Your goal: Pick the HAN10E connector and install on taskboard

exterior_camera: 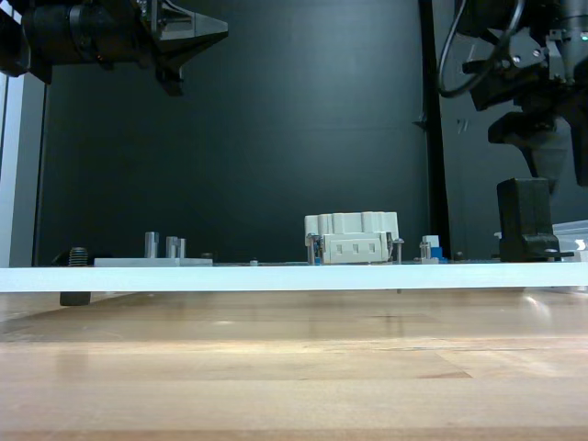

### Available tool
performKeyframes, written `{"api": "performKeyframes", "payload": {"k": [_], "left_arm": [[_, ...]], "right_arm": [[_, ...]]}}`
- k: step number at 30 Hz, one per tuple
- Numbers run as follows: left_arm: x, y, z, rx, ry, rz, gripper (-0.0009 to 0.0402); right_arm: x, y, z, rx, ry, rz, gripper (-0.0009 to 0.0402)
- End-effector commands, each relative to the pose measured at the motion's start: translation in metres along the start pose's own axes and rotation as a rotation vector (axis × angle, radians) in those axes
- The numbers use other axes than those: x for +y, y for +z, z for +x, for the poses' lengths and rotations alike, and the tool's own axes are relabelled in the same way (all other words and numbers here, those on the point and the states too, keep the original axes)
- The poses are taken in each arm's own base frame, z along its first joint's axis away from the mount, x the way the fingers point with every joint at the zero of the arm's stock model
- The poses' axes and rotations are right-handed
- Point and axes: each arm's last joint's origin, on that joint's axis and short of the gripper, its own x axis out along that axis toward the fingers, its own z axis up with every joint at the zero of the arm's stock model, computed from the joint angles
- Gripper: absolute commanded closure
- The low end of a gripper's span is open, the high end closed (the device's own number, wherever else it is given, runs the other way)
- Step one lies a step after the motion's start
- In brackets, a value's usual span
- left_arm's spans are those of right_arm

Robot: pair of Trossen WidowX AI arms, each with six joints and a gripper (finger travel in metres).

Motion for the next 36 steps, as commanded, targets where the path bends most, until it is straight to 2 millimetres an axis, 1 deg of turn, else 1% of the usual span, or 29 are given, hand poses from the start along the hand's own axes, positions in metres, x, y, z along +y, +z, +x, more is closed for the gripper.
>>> {"api": "performKeyframes", "payload": {"k": [1, 6, 9, 13, 16, 20, 36], "left_arm": [[0.000, 0.000, 0.000, -0.001, 0.000, 0.000, 0.0392], [0.000, 0.000, 0.000, -0.001, 0.000, 0.000, 0.0392], [0.000, 0.000, 0.000, -0.001, 0.000, 0.000, 0.0392], [0.000, 0.000, 0.000, -0.001, 0.000, 0.000, 0.0392], [0.000, 0.000, 0.000, -0.001, 0.000, 0.000, 0.0392], [0.000, 0.000, 0.000, 0.000, 0.000, 0.000, 0.0392], [0.000, 0.000, 0.000, 0.000, 0.000, 0.000, 0.0392]], "right_arm": [[0.001, -0.002, 0.005, 0.002, 0.001, 0.004, 0.0140], [0.004, -0.005, 0.014, 0.004, 0.007, 0.001, 0.0136], [0.007, -0.006, 0.023, 0.012, 0.019, -0.008, 0.0136], [0.010, -0.004, 0.033, 0.047, 0.019, -0.016, 0.0137], [0.012, -0.001, 0.039, 0.027, 0.024, -0.016, 0.0137], [0.012, -0.002, 0.049, 0.026, 0.024, -0.017, 0.0137], [0.011, -0.011, 0.069, 0.005, 0.003, -0.034, 0.0139]]}}
